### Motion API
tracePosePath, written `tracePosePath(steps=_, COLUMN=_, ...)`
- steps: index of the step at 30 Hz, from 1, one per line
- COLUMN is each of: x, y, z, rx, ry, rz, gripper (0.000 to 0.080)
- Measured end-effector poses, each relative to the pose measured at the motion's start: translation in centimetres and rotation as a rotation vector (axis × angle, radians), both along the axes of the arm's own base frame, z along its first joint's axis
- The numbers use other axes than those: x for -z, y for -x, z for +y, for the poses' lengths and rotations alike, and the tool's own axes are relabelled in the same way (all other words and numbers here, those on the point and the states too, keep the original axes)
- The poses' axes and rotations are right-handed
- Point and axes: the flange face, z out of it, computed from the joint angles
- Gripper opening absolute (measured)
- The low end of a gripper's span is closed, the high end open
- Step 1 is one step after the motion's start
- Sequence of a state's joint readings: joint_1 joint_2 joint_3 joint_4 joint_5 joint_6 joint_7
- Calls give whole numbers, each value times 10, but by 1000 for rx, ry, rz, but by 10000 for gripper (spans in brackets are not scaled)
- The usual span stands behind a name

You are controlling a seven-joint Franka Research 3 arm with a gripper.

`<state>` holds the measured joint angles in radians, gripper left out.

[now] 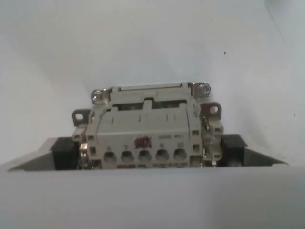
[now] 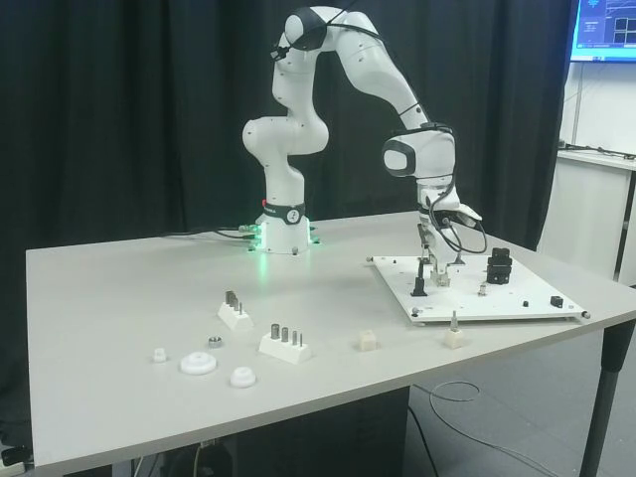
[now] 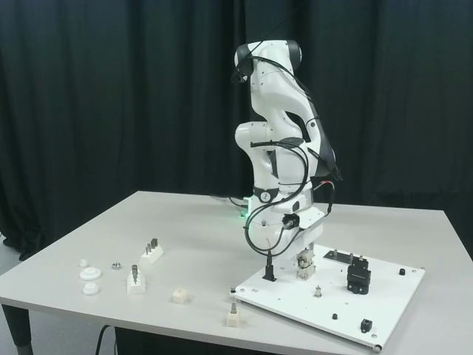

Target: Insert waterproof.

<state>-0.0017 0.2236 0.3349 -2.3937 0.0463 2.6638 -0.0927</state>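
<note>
While the gripper [image 2: 427, 260] hangs low over the white board [image 2: 517, 303], it holds the waterproof connector insert [image 1: 148, 128] pinched between its two black fingers [image 1: 65, 153], jaws closed narrow on the insert's short ends. In the wrist view the insert sits right between the fingertips, its row of round terminal holes [image 1: 144, 156] facing the camera and two screws [image 1: 99, 96] on the far corners.

Risks, as judgement:
- Grip is only on the end faces, so a side push on contact could twist the insert in the pads.
- The seat below the insert is hidden in every view, so alignment cannot be confirmed; a small offset or yaw would jam the edge on the housing rim.
- Pressing down while it is cocked could bend the mounting ears [image 1: 211, 110] or slide the board.
- A black post [image 3: 269, 274] stands just beside the gripper, and a black block [image 3: 358, 279] is further off on the board; sideways correction could clip the post.

Orientation: the insert's long axis runs finger to finger, level with the board. Terminal face points up toward the wrist, mating face down toward the board.
</note>
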Motion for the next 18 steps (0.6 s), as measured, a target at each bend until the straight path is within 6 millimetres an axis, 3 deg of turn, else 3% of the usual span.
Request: tracePosePath(steps=18, x=0, y=0, z=1, rx=17, ry=4, rz=-1, gripper=618)
